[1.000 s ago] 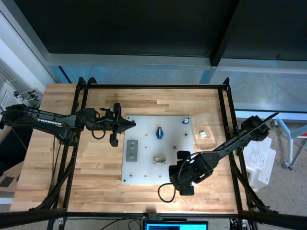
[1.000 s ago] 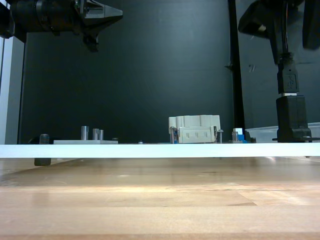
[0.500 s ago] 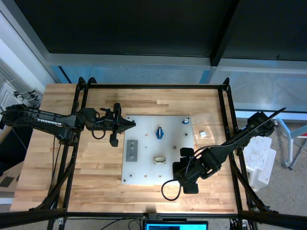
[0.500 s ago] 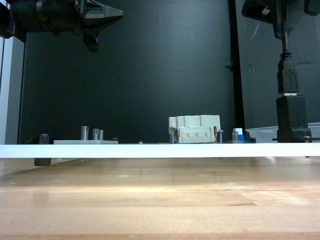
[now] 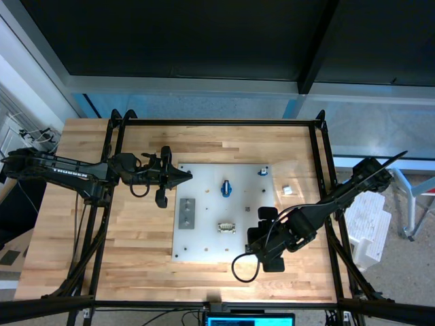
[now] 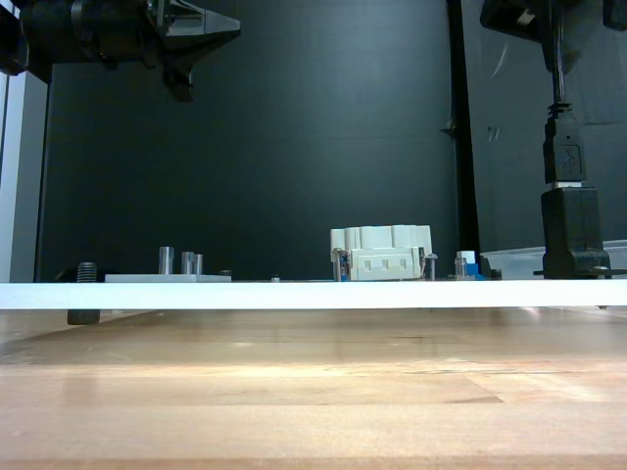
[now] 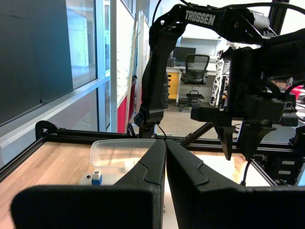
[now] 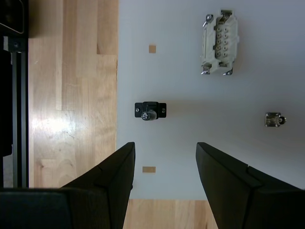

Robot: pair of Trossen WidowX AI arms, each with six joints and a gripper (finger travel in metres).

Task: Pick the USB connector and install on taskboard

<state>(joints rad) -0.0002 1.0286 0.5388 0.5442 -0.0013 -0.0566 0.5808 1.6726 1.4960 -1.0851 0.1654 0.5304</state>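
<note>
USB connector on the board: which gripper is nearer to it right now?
Right. The right gripper hangs open above the USB connector, which stands upright, plugged into the taskboard. The left gripper sits shut, high over the board's far left edge.

right gripper (image 8: pixel 165 147) above the taskboard (image 8: pixel 190 157), jaws wide apart
usb connector (image 8: pixel 149 115) sits in the small black socket (image 8: pixel 161 110); multi-pin socket (image 8: pixel 219 43) nearby, wooden counter (image 8: pixel 71 71) alongside

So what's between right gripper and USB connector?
Only the connector's cable, in the low view. The open right gripper hangs above the USB connector on the taskboard; the shut left gripper hovers at its left edge.
</note>
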